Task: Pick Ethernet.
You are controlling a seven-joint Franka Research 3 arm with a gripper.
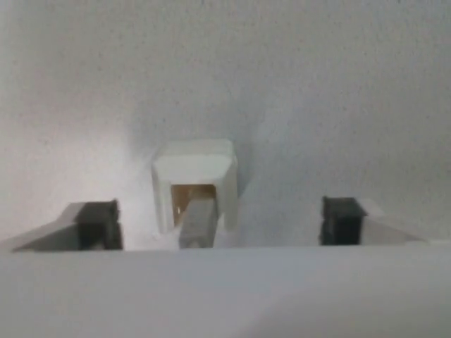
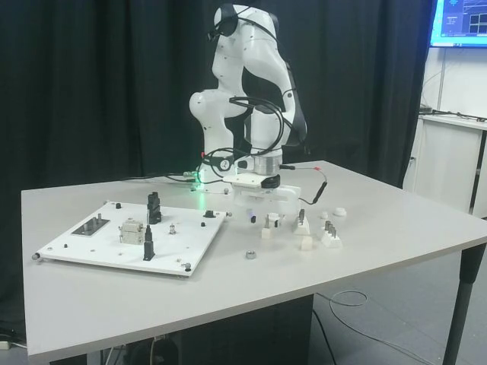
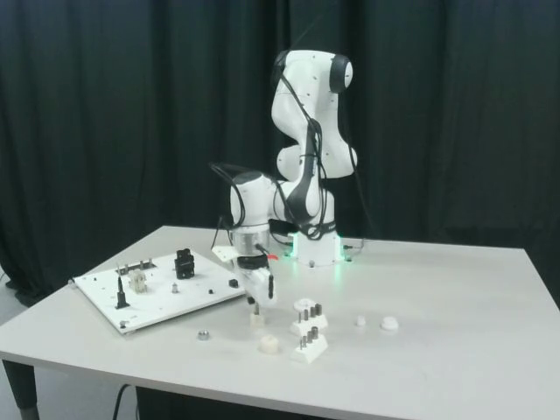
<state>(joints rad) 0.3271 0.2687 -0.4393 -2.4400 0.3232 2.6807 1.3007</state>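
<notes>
Wrist view: tool point(image 1: 220, 224) is wide open, both black fingertips point(image 1: 98, 224) well apart with the Ethernet plug point(image 1: 196, 221) sitting between them, touching neither. The plug stands upright in a small white holder point(image 1: 196, 176) on the grey worktop point(image 1: 338, 91). First room view: tool point(image 2: 262, 215) is low over that holder point(image 2: 268, 227), near the worktop's middle. Just beside it, toward the right edge of the worktop, are more white holders with dark parts standing in them point(image 2: 330, 236), one low white block point(image 2: 304, 242), and two small white round caps point(image 2: 339, 214) behind them. A small ring-shaped nut point(image 2: 249, 254) lies on the worktop in front of the tool. Left of the tool is a white board point(image 2: 133, 236) carrying black upright pieces point(image 2: 154, 207) and a grey metal plate point(image 2: 90, 226). Behind it all, the white arm point(image 2: 247, 84) is bolted to the worktop, green light at its base point(image 2: 199, 176), black curtain point(image 2: 91, 76) beyond.
</notes>
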